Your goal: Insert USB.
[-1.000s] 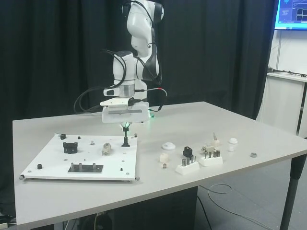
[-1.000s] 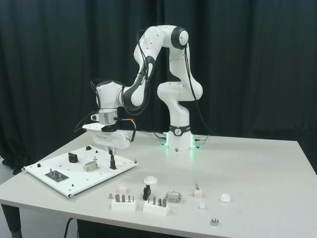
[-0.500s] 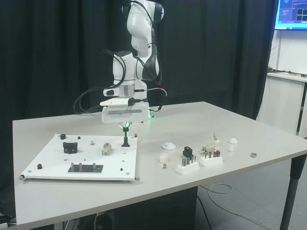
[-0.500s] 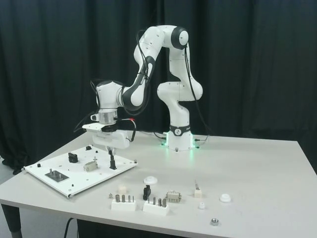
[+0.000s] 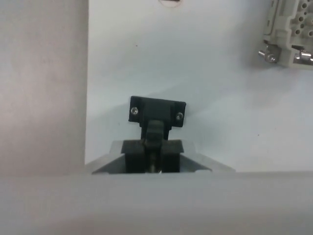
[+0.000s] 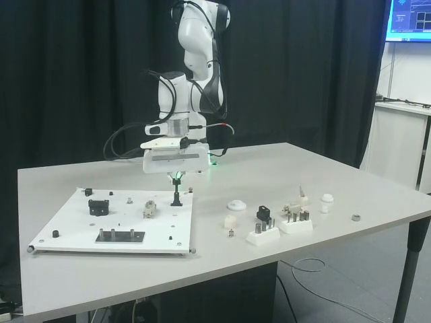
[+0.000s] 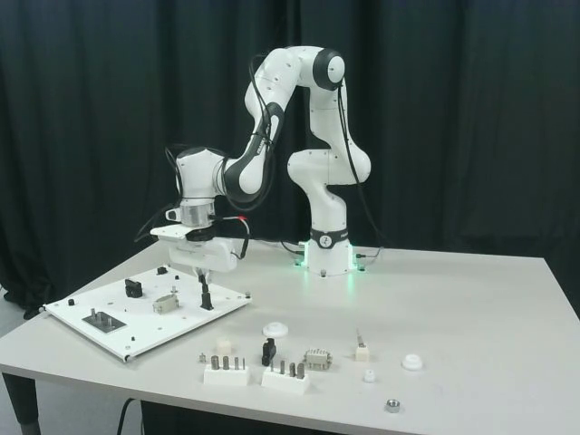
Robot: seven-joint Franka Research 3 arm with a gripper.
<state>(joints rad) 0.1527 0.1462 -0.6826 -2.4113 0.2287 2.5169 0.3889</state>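
Presently, gripper [image 5: 153, 161]: hangs straight down over the far right corner of the white board [image 6: 81, 222], black fingers [image 5: 133, 155] pressed in on a thin black USB plug [image 5: 154, 134].
USB plug: upright, its lower end at the black socket block [image 5: 157, 111]; whether it is seated inside cannot be told.
Socket block: fixed with two screws near the board's right edge, close to the far corner; in the room views it shows as a small black post [image 6: 176, 197] directly beneath the gripper.
White board: lies flat on the left part of the grey table [image 6: 283, 168], turned slightly askew to the table's edges.
Grey multi-pin connector [image 6: 149, 209]: on the board, just beside the socket block, toward the board's middle.
Black bracket [image 6: 98, 206]: on the board, nearer its far left corner.
Dark plate with pegs [image 6: 119, 235]: along the board's near edge.
White stands [image 7: 227, 373]: two, near the table's front edge, each carrying small upright parts.
Arm [image 7: 272, 100]: white, base at the table's back edge with a green light [image 7: 298, 262] at its foot.
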